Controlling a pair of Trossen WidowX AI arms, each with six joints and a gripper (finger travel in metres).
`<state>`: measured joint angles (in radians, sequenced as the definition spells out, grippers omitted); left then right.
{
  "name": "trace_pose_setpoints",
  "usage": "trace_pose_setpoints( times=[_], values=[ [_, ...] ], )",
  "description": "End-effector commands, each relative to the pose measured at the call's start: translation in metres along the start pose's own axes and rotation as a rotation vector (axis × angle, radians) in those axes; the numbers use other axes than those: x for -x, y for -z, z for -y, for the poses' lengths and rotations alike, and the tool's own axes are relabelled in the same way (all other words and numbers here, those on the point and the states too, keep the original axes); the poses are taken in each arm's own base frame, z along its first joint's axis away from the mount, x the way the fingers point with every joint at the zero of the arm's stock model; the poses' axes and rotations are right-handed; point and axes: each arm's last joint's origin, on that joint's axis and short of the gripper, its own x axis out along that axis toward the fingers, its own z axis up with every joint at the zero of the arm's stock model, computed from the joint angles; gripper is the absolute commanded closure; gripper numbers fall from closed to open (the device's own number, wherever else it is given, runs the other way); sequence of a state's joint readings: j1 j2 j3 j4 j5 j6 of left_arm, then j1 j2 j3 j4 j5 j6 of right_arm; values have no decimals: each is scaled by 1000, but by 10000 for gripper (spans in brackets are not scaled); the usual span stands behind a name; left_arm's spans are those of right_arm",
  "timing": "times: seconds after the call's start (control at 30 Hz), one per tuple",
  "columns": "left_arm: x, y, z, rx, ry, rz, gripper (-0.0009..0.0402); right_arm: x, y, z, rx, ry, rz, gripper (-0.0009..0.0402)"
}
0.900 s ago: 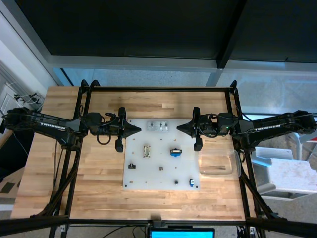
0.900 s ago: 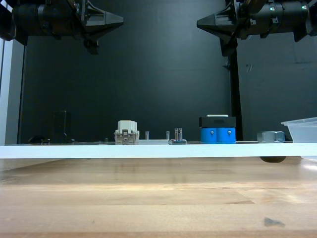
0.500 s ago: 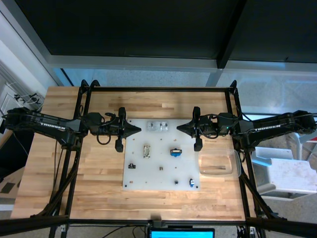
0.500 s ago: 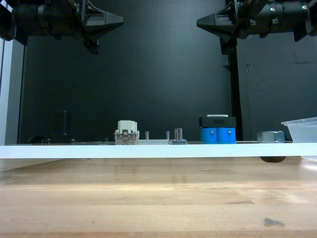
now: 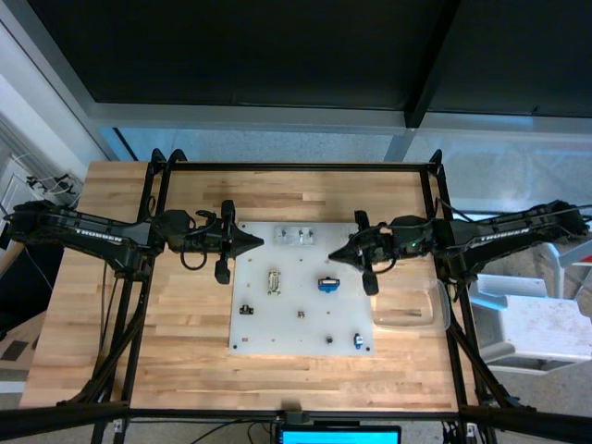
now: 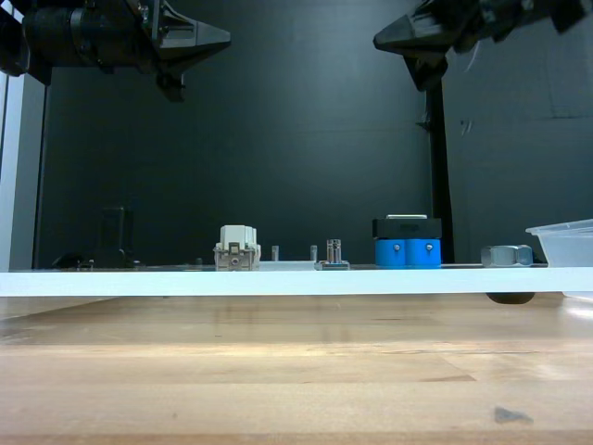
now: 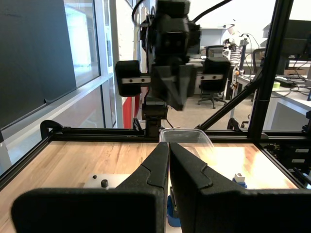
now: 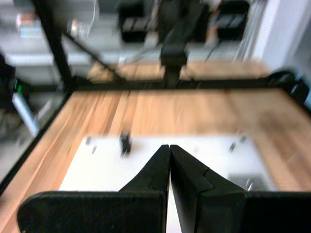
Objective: Unfasten the M12 fastener and place in the container
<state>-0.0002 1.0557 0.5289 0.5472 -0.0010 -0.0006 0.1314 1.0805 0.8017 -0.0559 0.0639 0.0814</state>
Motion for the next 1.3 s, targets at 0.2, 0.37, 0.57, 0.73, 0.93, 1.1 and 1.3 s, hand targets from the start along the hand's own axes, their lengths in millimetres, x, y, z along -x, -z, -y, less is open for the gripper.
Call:
trace_pose_setpoints(
  times=[0.2, 0.37, 0.57, 0.73, 0.93, 1.1, 1.3],
  values=[
    [0, 0, 0, 0, 0, 1, 393, -15, -18, -26, 19, -52, -343, 393],
    [0, 0, 0, 0, 0, 1, 393, -30, -22, -40, -1, -50, -506, 393],
    [0, 0, 0, 0, 0, 1, 393, -50, -23, -55, -102, 12, -690, 393],
    [0, 0, 0, 0, 0, 0, 393, -68, -24, -70, -203, 69, -784, 393],
    [0, 0, 0, 0, 0, 0, 393, -86, -19, -86, -305, 169, -912, 393],
    [0, 0, 0, 0, 0, 0, 393, -98, -14, -102, -362, 235, -977, 393],
    [0, 0, 0, 0, 0, 0, 393, -115, -6, -122, -392, 274, -1017, 393]
  ],
)
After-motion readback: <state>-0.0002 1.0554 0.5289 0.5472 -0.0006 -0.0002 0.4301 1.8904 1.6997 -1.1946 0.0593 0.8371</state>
